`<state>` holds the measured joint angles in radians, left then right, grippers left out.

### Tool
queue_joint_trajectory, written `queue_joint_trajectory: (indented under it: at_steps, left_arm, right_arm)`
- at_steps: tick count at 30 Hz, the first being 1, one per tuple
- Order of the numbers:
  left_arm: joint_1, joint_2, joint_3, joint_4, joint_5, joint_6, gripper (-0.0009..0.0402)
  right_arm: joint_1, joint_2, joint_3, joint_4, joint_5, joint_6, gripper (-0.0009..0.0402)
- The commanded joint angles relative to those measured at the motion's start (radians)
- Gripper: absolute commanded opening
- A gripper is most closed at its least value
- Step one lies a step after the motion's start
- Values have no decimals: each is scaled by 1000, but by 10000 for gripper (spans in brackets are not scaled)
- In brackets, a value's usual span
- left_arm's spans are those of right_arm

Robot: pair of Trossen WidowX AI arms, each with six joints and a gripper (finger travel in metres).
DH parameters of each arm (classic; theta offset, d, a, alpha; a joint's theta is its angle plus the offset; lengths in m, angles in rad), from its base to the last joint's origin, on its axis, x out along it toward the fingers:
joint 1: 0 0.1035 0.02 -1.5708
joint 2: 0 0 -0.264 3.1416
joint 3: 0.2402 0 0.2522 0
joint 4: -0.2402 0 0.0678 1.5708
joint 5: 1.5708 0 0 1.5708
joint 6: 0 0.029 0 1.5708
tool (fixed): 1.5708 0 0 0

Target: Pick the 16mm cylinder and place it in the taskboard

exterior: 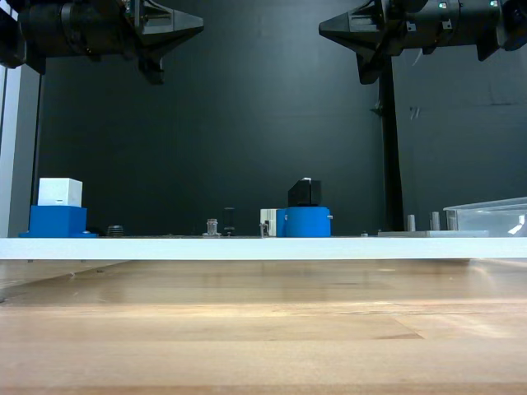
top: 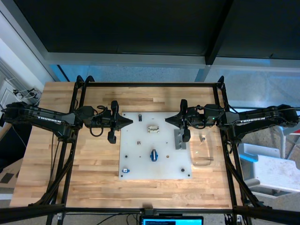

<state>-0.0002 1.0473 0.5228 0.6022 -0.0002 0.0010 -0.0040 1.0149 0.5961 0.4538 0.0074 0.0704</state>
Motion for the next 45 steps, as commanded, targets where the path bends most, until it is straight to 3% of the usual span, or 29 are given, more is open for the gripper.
queue_joint_trajectory:
  at_steps: [1,16,34,45]
  left_arm:
    - [0,0,0,0,0,0,0]
    - [0,0,0,0,0,0,0]
    - [0,0,0,0,0,0,0]
    - [0,0,0,0,0,0,0]
  right_arm:
    - [0,2,0,1,0,0,0]
    - [0,2,17,-40,0,23,0]
    - [0,2,300,-865,5,43,0]
    - [0,1,346,-1170,8,110,0]
